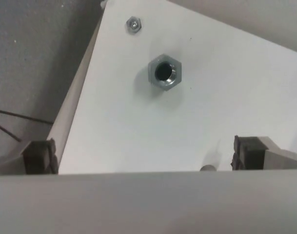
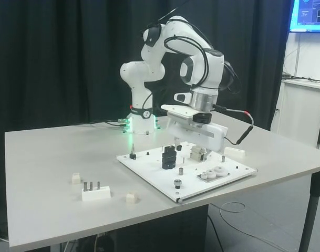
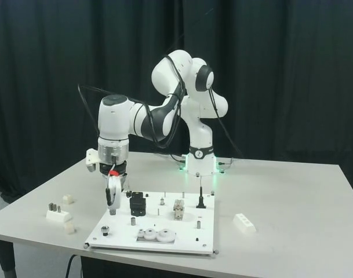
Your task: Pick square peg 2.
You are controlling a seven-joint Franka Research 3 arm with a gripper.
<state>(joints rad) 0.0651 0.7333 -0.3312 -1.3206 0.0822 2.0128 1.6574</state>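
Hovering over the white board (image 1: pixel 197 112), pincer (image 1: pixel 138 156) spread wide, holding nothing.

— What does the board (image 1: pixel 197 107) look made of?
— Smooth white plastic or painted sheet, matt with a faint sheen. The hex nut (image 1: pixel 165 72) near its corner looks like dull grey metal, threaded inside.
— And the arm (image 3: pixel 164 113)?
— Glossy white plastic shells. The tabletop (image 2: pixel 54 157) is matt grey laminate, and the curtain (image 3: pixel 280 69) behind reads as black cloth hanging in folds.
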